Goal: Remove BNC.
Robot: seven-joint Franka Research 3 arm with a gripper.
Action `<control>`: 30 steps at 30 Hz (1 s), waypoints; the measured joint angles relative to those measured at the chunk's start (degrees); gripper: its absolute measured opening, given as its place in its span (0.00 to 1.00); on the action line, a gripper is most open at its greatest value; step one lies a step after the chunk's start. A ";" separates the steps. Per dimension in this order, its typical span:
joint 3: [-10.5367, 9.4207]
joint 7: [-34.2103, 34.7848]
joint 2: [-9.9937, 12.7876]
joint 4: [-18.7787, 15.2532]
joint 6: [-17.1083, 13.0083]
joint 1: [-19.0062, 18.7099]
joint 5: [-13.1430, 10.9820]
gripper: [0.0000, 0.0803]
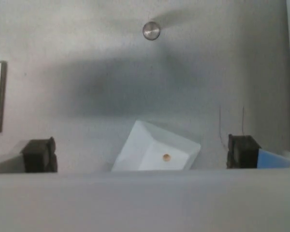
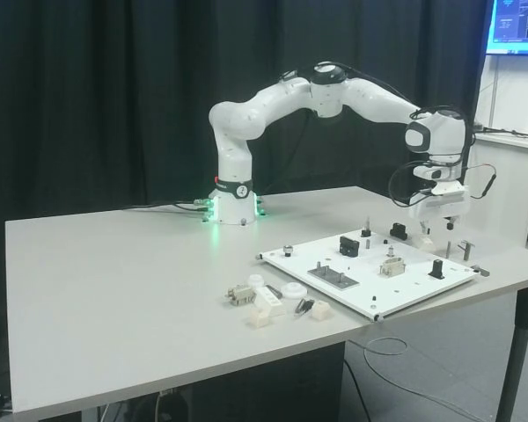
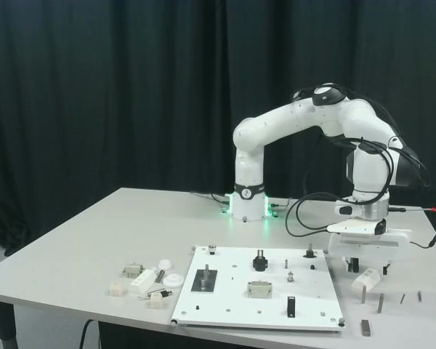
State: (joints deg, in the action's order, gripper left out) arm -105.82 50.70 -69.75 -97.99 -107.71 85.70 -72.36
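Loose parts: a cluster of small white pieces (image 3: 147,282) lies on the grey tabletop (image 3: 80,247), just off the board's near corner
Board: white board (image 3: 225,305) flat on the tabletop; it carries several small upright fittings, well apart from one another
BNC: I cannot name it with certainty; my best guess is the black round fitting (image 3: 260,260) seated upright on the board, towards its far edge
Gripper: gripper (image 1: 140,154) hangs low beside the board, off its edge, not over the black round fitting; the fingers (image 1: 38,155) stand wide apart and hold nothing
Under the gripper: a white block (image 1: 157,153) lies on the tabletop between the fingers, touching neither
Step in hand: probably reaching for the BNC; the gripper should rise, cross over the board, centre on the fitting, close squarely on its collar, then twist before lifting, since a straight pull may drag the board
Containers: none visible; no tray, bin or box
Base: arm base (image 3: 248,200) with green lights stands farthest back
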 joint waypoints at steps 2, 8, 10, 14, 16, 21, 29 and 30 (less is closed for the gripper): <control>0.00 0.12 0.00 0.00 -0.10 0.00 0.09 0.97; 0.00 0.35 0.00 0.00 -0.51 0.00 0.59 0.99; 0.01 0.38 0.00 0.00 -0.71 0.01 0.83 0.99; 0.05 0.40 0.00 0.00 -0.86 0.07 1.19 0.99; 0.10 0.40 0.00 0.00 -0.88 0.12 1.36 0.99; 0.25 0.40 0.00 0.00 -0.93 0.25 1.88 1.00; 0.53 0.40 0.00 0.00 -0.99 0.65 2.55 1.00; 0.57 0.40 0.01 0.00 -1.00 0.73 2.73 1.00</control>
State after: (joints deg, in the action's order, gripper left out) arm -105.25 51.10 -69.74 -97.99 -108.71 86.42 -69.63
